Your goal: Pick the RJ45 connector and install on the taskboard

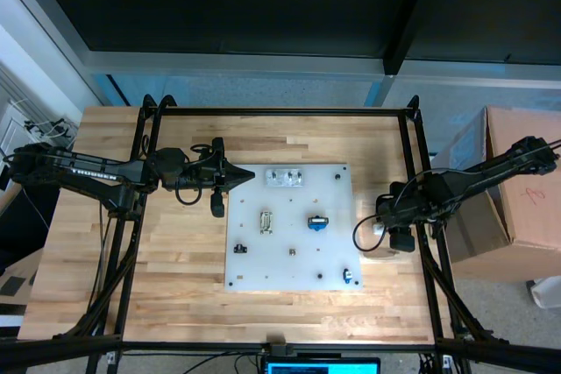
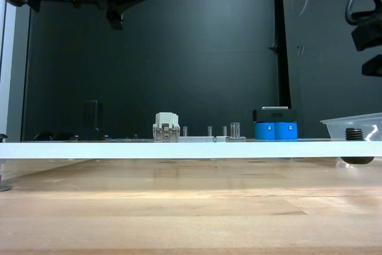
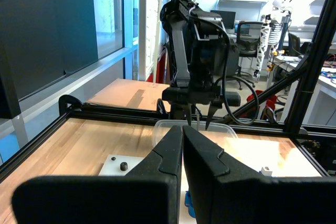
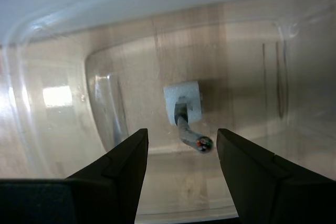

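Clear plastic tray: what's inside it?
One pale grey RJ45 connector with a short cable stub, lying free. Right jaws, open above it, hide part of the tray's floor; left jaws, shut, hover by the white board's far-left corner.

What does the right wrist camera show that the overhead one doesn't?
Only the right wrist view: the RJ45 connector lying free in a clear tray, straight ahead of the open right pincer. Only the high view: the white taskboard, and the left pincer, shut, above its far left corner. Both: the right pincer, which the high view places just off the board's right edge.
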